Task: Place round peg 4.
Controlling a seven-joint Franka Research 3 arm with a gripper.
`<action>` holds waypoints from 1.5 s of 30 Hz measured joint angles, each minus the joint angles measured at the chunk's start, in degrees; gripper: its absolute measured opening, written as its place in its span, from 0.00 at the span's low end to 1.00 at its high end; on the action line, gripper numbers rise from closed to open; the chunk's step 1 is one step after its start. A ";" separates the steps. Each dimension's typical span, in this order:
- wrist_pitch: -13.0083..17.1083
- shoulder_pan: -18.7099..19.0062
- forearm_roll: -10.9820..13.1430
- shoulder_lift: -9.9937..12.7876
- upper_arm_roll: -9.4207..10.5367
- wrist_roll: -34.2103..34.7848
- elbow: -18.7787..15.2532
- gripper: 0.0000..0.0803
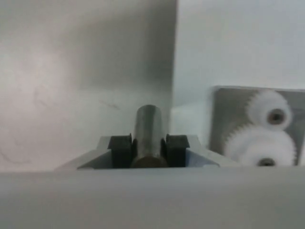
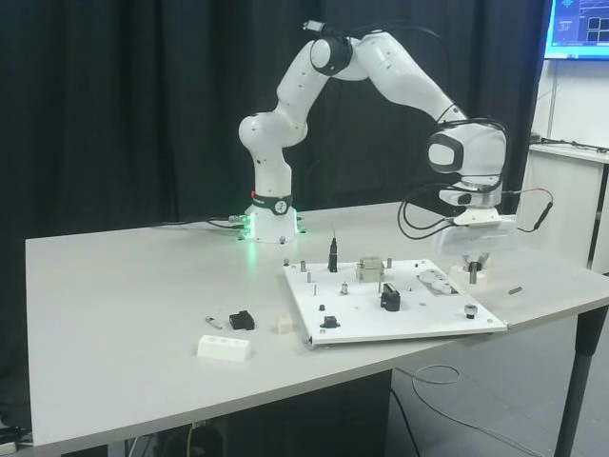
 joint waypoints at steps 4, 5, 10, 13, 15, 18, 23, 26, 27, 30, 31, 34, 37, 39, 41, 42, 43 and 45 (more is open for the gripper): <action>1.15 0.90 0.00 0.88 0.00 0.74 0.20 0.19; 1.41 1.10 0.00 1.11 -0.01 0.97 0.28 0.19; 2.27 2.09 0.00 2.29 0.00 2.12 0.88 0.19; 2.62 2.73 0.00 3.04 0.01 2.99 1.36 0.19; 2.68 3.19 0.00 3.51 0.01 3.56 1.69 0.19; 2.68 3.80 0.00 4.19 0.01 4.23 2.26 0.19; 2.68 4.59 0.00 5.12 -0.01 4.95 2.97 0.19; 2.68 4.90 0.00 5.55 -0.03 5.25 3.27 0.19; 2.68 4.99 -0.02 5.68 -0.04 5.45 3.36 0.19; 2.68 5.17 -0.10 6.03 -0.07 5.76 3.66 0.19; 2.68 5.21 -0.12 6.13 -0.07 5.83 3.76 0.19; 2.68 5.29 -0.16 6.42 -0.09 6.17 4.06 0.19; 2.68 5.30 -0.16 6.63 -0.11 6.71 4.31 0.19; 2.67 5.30 -0.16 6.69 -0.14 7.11 4.46 0.19; 2.66 5.30 -0.16 6.69 -0.17 7.28 4.58 0.19; 2.64 5.30 -0.16 6.69 -0.19 7.31 4.69 0.19; 2.60 5.30 -0.16 6.69 -0.22 7.31 4.81 0.19; 2.43 5.30 -0.16 6.69 -0.31 7.35 5.11 0.19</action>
